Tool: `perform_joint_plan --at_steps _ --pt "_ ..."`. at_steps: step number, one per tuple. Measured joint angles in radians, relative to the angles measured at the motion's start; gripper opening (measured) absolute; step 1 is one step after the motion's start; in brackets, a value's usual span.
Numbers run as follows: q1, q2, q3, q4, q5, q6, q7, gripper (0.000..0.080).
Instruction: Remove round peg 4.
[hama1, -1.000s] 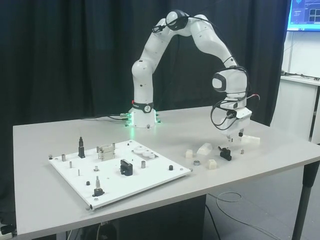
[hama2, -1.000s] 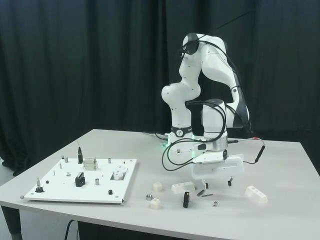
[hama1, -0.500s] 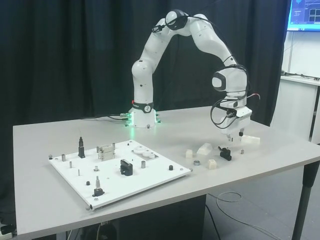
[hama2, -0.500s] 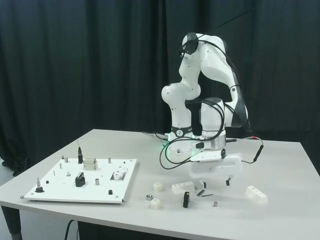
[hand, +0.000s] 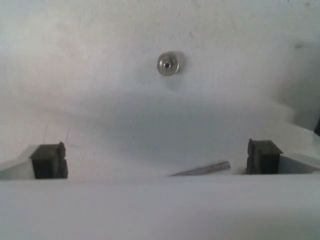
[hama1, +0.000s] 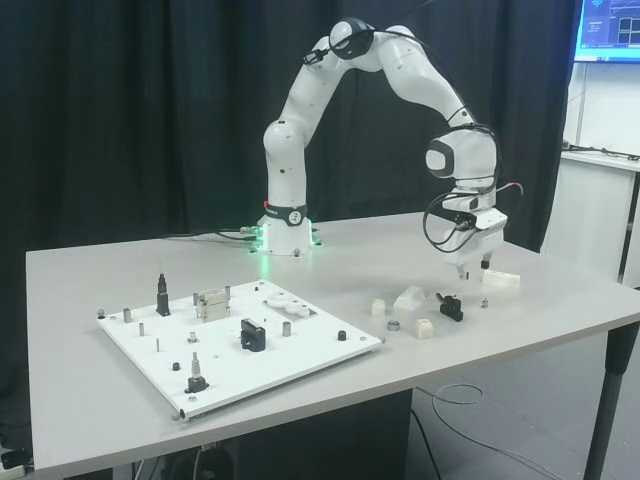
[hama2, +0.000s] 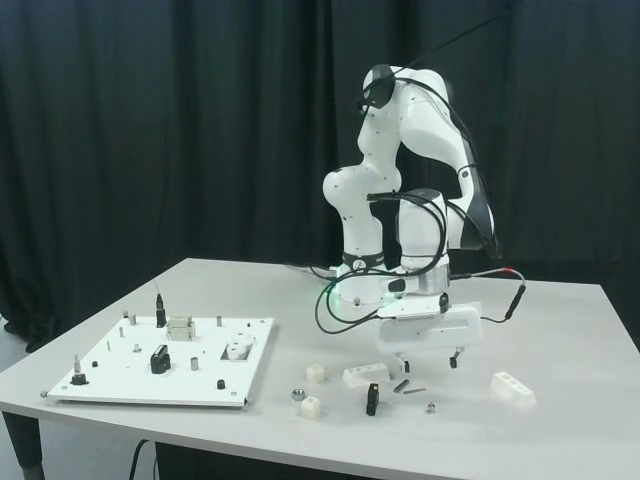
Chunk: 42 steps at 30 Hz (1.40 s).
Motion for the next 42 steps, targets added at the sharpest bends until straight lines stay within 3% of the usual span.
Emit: perform_joint_plan --at_steps 12,21,32,42 --pt "-0.001 0.0 -0.02 0.021 -0.015 -0.033 0.0 0.08" --pt "-0.007 0.003 -0.03 0.029 -0.061 -0.036 0.0 0.08" --pt "-0.076 0.005 -0.049 0.049 -0.221 -0.051 -0.033 0.08" --pt "-0.236 0.002 -0.052 0.102 -0.371 -0.125 -0.117 0.08"
